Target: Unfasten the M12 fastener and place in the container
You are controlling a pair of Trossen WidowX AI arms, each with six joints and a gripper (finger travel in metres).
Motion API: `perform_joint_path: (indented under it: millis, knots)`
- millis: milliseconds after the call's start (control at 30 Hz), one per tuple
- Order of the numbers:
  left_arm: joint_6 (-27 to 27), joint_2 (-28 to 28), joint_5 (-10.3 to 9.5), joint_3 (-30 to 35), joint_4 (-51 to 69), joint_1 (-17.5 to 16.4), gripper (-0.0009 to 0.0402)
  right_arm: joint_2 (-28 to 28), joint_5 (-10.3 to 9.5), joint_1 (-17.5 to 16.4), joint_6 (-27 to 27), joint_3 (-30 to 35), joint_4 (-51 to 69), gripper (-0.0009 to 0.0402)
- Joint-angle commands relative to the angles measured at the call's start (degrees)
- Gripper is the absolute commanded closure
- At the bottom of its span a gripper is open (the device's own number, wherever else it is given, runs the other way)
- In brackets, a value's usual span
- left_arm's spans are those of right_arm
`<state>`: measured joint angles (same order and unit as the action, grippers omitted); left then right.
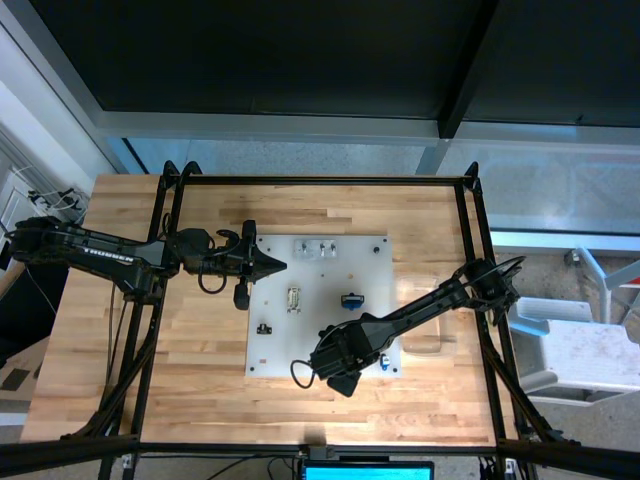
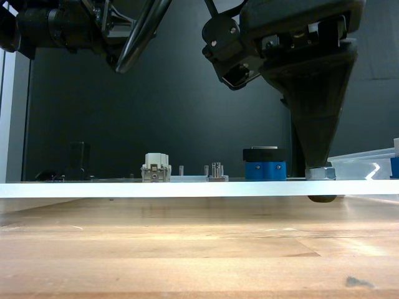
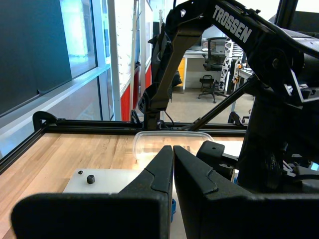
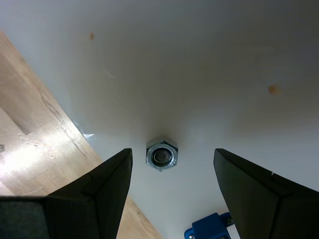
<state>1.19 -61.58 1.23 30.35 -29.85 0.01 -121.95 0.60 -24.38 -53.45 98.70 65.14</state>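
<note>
The M12 fastener is a small silver hex nut, sitting low on the white board with the dark stud end showing in its hole. My right gripper hangs straight over it, open, one finger on each side and neither touching. From table height its fingertips reach down to the nut on its stud. The container, a clear tray, lies just right of the board. My left gripper hovers shut and holding nothing over the board's far left edge.
On the board stand a blue-and-silver part, a grey connector and a black post at the far right corner. The black frame rails run along the table's sides. The right arm crosses above the tray.
</note>
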Motion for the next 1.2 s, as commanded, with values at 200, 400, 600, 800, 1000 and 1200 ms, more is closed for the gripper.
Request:
perform_joint_path:
  millis: [200, 400, 600, 800, 1000, 1200]
  knots:
    - [0.0, 0.0, 0.00, 0.0, 0.0, 0.0, 0.0393, -0.4, -0.15, 0.0, 0.5, -0.3, -0.3, 0.0165]
    - [0.0, 0.0, 0.00, 0.0, 0.0, 0.0, 0.0393, -0.4, -0.20, 0.0, 0.5, -1.0, -1.1, 0.0165]
    - [0.0, 0.0, 0.00, 0.0, 0.0, 0.0, 0.0393, -0.4, -0.24, 0.0, 0.8, -1.8, -1.9, 0.0169]
    - [0.0, 0.0, 0.00, 0.0, 0.0, 0.0, 0.0393, -0.4, -0.24, 0.0, 1.5, -1.9, -2.1, 0.0199]
    - [0.0, 0.0, 0.00, 0.0, 0.0, 0.0, 0.0393, -0.4, -0.74, 0.1, 1.4, -1.9, -2.0, 0.0245]
    - [0.0, 0.0, 0.00, 0.0, 0.0, 0.0, 0.0393, -0.3, -0.87, 0.1, 1.3, -1.9, -2.0, 0.0295]
